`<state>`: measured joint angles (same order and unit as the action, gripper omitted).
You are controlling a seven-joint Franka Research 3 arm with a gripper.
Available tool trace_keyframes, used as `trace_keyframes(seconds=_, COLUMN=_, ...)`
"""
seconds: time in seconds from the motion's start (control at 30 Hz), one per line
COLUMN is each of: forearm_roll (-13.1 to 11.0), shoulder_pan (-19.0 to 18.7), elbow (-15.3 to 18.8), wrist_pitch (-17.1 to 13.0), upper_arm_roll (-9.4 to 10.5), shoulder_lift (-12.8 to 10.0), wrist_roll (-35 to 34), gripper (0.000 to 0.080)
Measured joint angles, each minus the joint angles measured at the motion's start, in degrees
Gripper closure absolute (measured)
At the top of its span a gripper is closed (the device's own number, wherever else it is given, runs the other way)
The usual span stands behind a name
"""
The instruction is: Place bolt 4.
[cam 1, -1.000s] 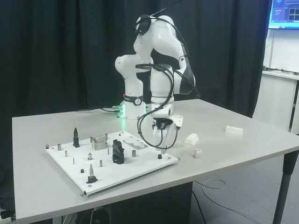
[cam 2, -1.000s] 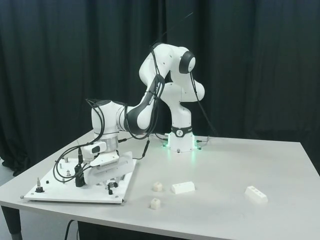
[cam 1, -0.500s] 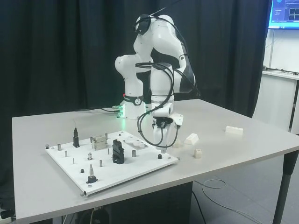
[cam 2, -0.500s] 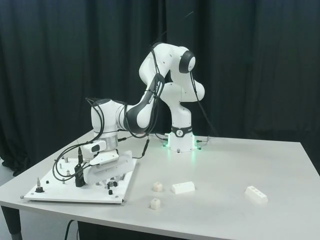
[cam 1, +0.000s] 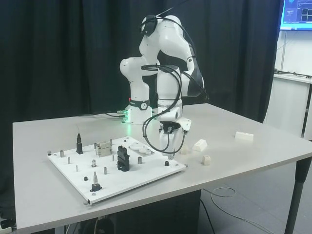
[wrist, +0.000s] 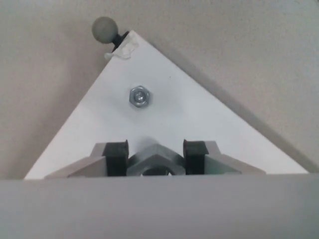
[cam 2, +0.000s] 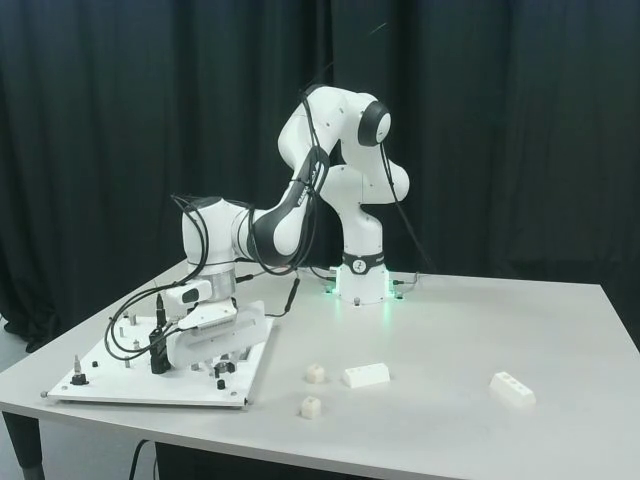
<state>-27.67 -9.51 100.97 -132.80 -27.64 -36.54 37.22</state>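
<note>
Claw [wrist: 155,158] clamped on the hexagonal metal head of the bolt [wrist: 155,164], its black pads [wrist: 116,155] closed against opposite flats, low over a corner of the board [wrist: 199,124]. A second hex fastener [wrist: 140,96], bright and faceted, sat seated nearby; a grey ball marker [wrist: 104,29] tipped the corner. Risk, as judged: the shank was hidden, so a slight tilt or offset could jam it on the smooth white board or drop it onto the matte grey tabletop [wrist: 239,45].
</note>
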Motion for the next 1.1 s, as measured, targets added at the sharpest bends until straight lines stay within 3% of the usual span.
trace_keyframes(seconds=0.63, forearm_roll=-0.21, shoulder_pan=-3.08, elbow=0.88, wrist_pitch=6.02, upper_arm_roll=0.4, shoulder_lift=1.8, wrist_roll=-7.9, gripper=0.0571)
trace_keyframes(seconds=0.9, forearm_roll=-0.16, shoulder_pan=-6.31, elbow=2.4, wrist_pitch=5.94, upper_arm_roll=0.42, shoulder_lift=2.17, wrist_roll=-14.67, gripper=0.0571)
trace_keyframes(seconds=1.1, forearm_roll=0.33, shoulder_pan=-8.5, elbow=3.94, wrist_pitch=4.21, upper_arm_roll=0.41, shoulder_lift=2.19, wrist_roll=-18.21, gripper=0.0571)
